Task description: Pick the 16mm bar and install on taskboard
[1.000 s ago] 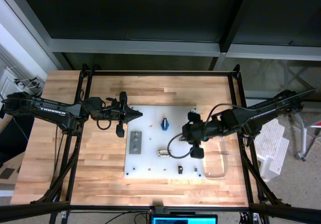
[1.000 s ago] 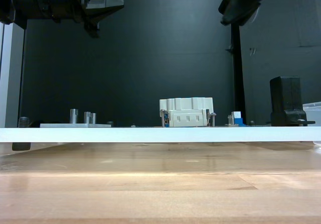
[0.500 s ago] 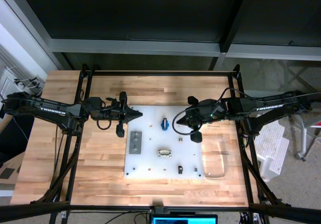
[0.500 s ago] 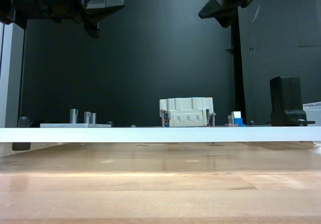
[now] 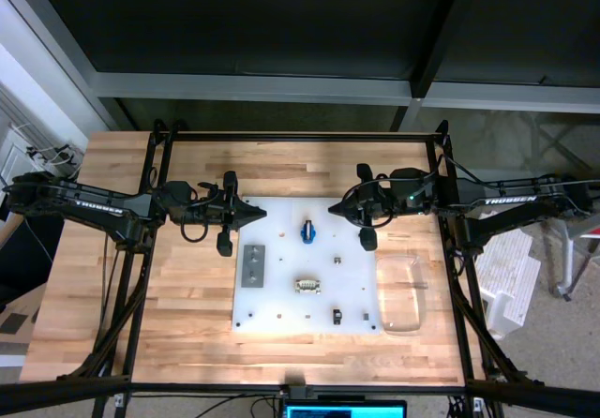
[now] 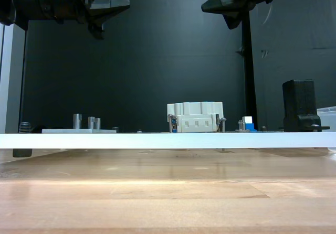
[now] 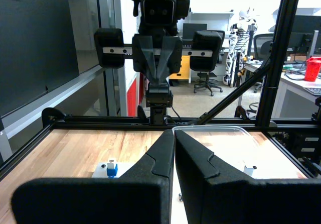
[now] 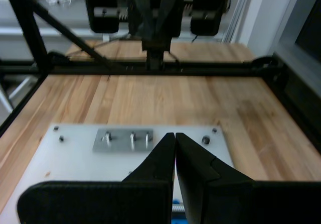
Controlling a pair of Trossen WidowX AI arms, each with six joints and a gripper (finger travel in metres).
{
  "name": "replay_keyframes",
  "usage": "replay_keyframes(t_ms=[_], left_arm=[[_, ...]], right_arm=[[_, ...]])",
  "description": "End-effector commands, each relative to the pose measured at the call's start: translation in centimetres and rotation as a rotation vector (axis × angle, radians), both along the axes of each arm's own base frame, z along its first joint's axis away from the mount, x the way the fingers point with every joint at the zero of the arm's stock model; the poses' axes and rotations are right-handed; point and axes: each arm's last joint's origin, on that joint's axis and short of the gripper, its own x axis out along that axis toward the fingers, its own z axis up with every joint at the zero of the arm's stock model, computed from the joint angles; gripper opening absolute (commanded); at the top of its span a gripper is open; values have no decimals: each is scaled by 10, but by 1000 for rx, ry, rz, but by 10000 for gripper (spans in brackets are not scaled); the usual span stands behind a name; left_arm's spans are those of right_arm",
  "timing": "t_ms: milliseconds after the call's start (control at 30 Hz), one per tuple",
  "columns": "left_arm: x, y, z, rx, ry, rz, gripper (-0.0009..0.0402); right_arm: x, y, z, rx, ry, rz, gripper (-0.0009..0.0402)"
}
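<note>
High view is showing the taskboard (image 5: pixel 277 292) lying at centre frame. Left gripper (image 5: pixel 262 214) is hovering at its upper-left corner and right gripper (image 5: pixel 332 209) above its upper edge, both with fingers pressed together and nothing showing between them. The 16mm bar is proving too small to locate; confirm its position before descending, opening the fingers first.

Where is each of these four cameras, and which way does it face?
High view: above the near edge, looking down on the taskboard; both arms show, left gripper and right gripper over its far half.
Low view: tabletop height, looking level across the board; gripper tips show.
Left wrist view: rides the left arm, faces the right arm; shut fingers show.
Right wrist view: rides the right arm, faces the left arm; shut fingers show.
Both high and right wrist views show the grey block.
</note>
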Motion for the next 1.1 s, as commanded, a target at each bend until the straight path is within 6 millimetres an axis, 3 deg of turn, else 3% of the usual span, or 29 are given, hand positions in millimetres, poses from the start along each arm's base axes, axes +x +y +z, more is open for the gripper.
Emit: replay_keyframes(t_ms=[33,533,1100], left_arm=[[0,0,0,0,0,0,0],[0,0,0,0,0,0,0],[0,0,0,0,0,0,0]], right_arm=[[-1,-3,0,4,-71,10,0],[-3,-8,-21,3,-266,33,0],[-10,-7,-44,14,-319,28,0]])
